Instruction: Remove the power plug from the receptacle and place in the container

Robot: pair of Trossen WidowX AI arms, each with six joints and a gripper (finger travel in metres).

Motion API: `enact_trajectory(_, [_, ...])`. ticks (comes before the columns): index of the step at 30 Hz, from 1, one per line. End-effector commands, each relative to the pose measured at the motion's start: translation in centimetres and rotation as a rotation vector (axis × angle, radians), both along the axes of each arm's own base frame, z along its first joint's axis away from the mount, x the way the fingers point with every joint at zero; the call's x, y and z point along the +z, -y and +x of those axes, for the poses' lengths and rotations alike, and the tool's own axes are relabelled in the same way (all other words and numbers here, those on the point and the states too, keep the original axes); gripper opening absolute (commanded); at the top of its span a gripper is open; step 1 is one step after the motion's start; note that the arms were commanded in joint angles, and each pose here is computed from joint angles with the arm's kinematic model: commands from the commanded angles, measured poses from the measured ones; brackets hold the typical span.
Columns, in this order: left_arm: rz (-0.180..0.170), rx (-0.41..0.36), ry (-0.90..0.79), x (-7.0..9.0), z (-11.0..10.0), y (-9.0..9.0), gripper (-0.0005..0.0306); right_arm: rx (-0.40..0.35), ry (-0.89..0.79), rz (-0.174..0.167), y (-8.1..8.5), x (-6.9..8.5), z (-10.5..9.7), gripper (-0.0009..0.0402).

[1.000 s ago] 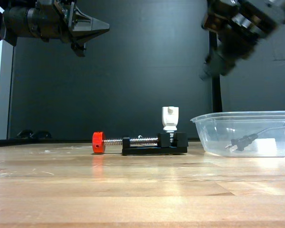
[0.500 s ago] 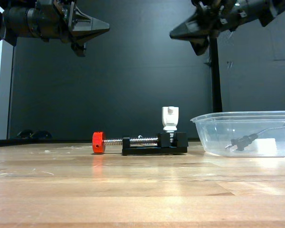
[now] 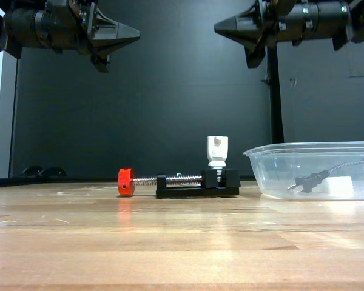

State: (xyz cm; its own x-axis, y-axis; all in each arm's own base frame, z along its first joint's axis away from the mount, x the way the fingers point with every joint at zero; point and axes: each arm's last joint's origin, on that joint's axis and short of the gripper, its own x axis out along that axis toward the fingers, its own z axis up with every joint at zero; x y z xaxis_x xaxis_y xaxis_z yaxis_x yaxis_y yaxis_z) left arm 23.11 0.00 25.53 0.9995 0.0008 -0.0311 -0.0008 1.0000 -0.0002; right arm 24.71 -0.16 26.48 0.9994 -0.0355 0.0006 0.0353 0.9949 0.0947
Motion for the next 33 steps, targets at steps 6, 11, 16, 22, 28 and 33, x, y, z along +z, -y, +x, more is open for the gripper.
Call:
enact_trajectory(6, [0.000, 0.000, 0.000, 0.00, 0.01, 0.00, 0.0000, -0.006, 0.002, 0.005, 0.19, -0.91, -0.83, 0.0000])
enact_trajectory(11, [0.000, 0.000, 0.000, 0.00, 0.01, 0.00, 0.0000, 0.016, -0.009, 0.005, 0.14, -1.06, -0.85, 0.0000])
enact_trajectory(16, [0.000, 0.000, 0.000, -0.01, 0.01, 0.00, 0.0000, 0.017, -0.011, 0.005, 0.14, -1.10, -0.83, 0.0000])
enact_trajectory(22, [0.000, 0.000, 0.000, 0.00, 0.01, -0.01, 0.0000, 0.015, -0.009, 0.004, 0.15, -1.08, -0.83, 0.0000])
enact_trajectory(28, [0.000, 0.000, 0.000, 0.00, 0.01, 0.00, 0.0000, 0.013, -0.009, 0.003, 0.15, -1.07, -0.83, 0.0000])
enact_trajectory(33, [0.000, 0.000, 0.000, 0.00, 0.01, -0.01, 0.0000, 0.015, -0.003, 0.002, 0.14, -1.01, -0.84, 0.0000])
